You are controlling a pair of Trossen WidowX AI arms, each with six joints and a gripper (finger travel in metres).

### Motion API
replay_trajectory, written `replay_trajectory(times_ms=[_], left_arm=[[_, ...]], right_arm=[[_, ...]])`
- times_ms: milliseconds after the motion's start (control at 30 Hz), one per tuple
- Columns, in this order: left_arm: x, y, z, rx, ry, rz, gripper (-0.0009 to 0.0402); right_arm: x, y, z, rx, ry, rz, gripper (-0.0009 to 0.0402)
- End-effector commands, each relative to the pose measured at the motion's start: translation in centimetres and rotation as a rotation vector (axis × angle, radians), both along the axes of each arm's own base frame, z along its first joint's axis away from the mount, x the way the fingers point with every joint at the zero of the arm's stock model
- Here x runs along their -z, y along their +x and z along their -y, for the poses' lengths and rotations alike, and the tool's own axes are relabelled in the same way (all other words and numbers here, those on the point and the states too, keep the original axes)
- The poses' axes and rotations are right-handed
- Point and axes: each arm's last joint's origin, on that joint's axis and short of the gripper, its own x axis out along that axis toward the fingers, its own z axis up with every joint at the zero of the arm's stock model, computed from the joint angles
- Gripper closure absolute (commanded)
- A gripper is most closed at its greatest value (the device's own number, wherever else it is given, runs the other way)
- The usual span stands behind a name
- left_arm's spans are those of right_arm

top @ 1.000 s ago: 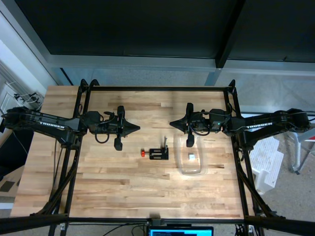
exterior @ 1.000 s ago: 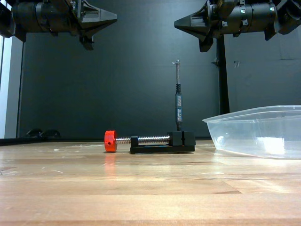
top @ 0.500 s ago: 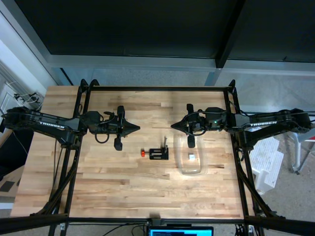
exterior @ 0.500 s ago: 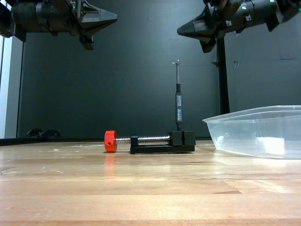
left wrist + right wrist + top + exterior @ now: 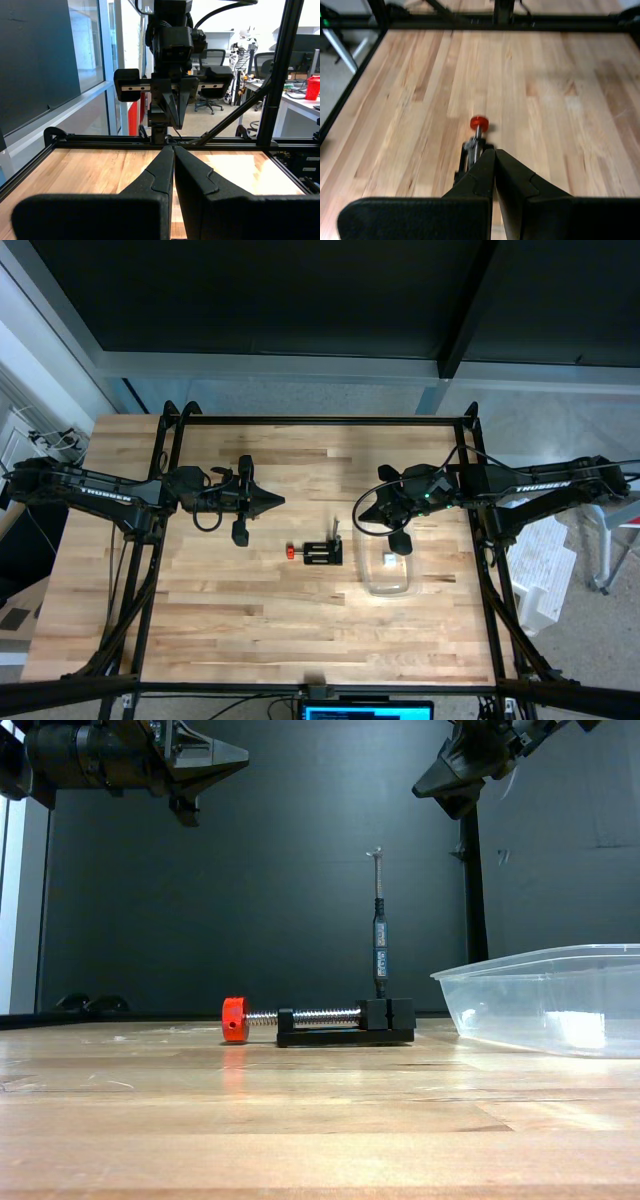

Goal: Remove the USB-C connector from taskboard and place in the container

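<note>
The taskboard [image 5: 322, 552], a small black vise with a red knob [image 5: 291, 552], lies mid-table. The USB-C connector [image 5: 380, 940] stands upright in its right end as a thin dark stick. The container [image 5: 388, 580], a clear dish, sits just right of the taskboard. My right gripper [image 5: 365, 512] is shut and hangs high above the dish's near-left side, tilted down toward the taskboard [image 5: 472, 150]. It stays well apart from the connector. Over the table's left side, my left gripper [image 5: 280, 501] is held high and level, shut and holding nothing.
A small white square piece [image 5: 389, 559] lies inside the dish. A black frame rail [image 5: 320, 421] runs along the table's far edge, with side rails at left and right. Bare wood lies in front of the taskboard.
My right gripper has pulled back to the right and pitched its tip downward toward the taskboard. The left arm, taskboard, connector and dish have not moved.
</note>
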Motion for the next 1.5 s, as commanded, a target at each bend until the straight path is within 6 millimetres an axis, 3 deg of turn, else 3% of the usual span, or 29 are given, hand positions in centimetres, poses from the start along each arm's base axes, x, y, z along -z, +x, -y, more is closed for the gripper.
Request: replay_trajectory(times_ms=[33,367,900,1500], left_arm=[[0.0,0.0,0.0,0.0,0.0,0.0,0.0393],[0.0,0.0,0.0,0.0,0.0,0.0,0.0393],[0.0,0.0,0.0,0.0,0.0,0.0,0.0393],[0.0,0.0,0.0,0.0,0.0,0.0,0.0393]], right_arm=[[-0.3,0.3,-0.3,-0.008,-0.001,-0.053,0.0393],[0.3,1.6,-0.5,0.022,-0.027,-0.241,0.0383],[0.9,6.2,-1.4,0.061,-0.026,-0.416,0.0232],[3.4,9.2,-3.2,0.091,-0.082,-0.528,0.022]])
